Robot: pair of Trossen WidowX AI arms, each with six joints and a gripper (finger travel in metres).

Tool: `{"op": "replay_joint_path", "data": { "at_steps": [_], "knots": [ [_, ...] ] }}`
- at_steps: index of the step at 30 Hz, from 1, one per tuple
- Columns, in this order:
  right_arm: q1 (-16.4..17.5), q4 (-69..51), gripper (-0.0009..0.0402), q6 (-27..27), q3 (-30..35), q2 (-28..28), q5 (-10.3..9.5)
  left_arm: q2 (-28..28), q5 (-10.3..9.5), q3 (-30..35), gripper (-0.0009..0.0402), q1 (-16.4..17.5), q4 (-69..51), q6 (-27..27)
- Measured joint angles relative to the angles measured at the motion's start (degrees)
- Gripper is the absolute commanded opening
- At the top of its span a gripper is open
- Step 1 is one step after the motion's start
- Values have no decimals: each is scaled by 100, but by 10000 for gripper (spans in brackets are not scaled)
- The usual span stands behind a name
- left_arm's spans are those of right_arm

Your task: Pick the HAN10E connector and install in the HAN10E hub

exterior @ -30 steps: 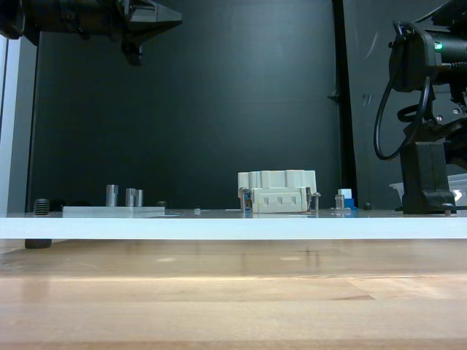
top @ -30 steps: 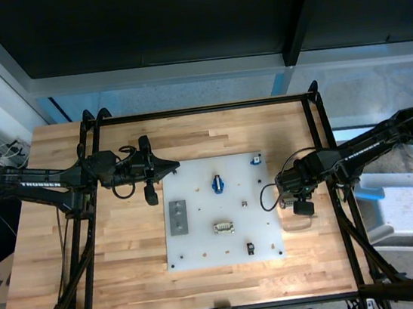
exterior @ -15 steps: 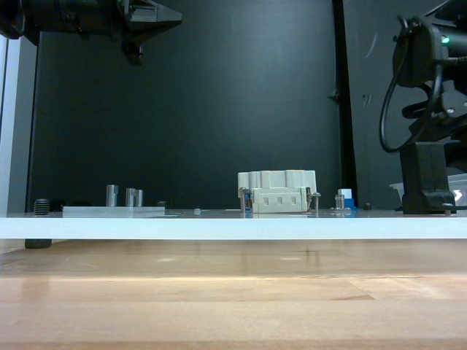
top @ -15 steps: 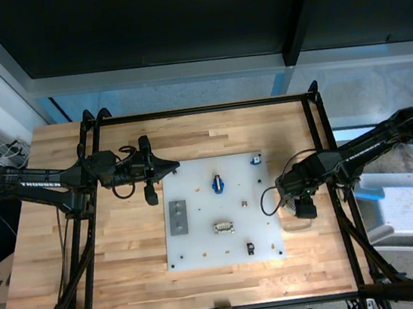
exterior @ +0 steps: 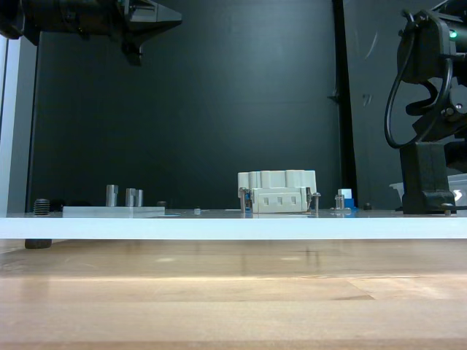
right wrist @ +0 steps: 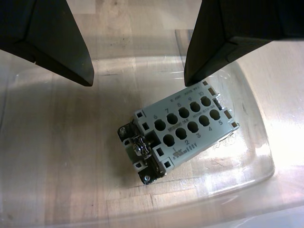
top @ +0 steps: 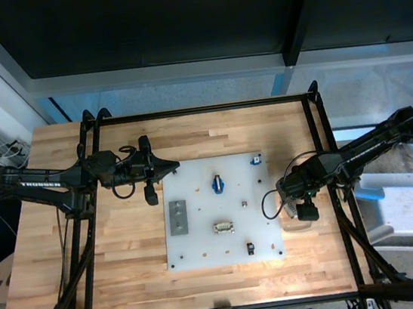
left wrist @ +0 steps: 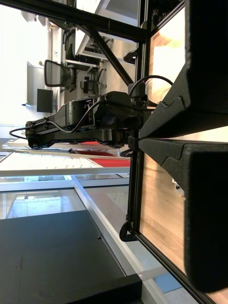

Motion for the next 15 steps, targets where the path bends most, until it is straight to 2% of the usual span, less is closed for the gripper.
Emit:
{"op": "replay_joint_path", "data": {
  "at_steps": [15],
  "knots": [
    [28, -2, 252, 24, 2, 0, 15, -2, 0, 0, 0, 0, 0, 0]
  ]
}}
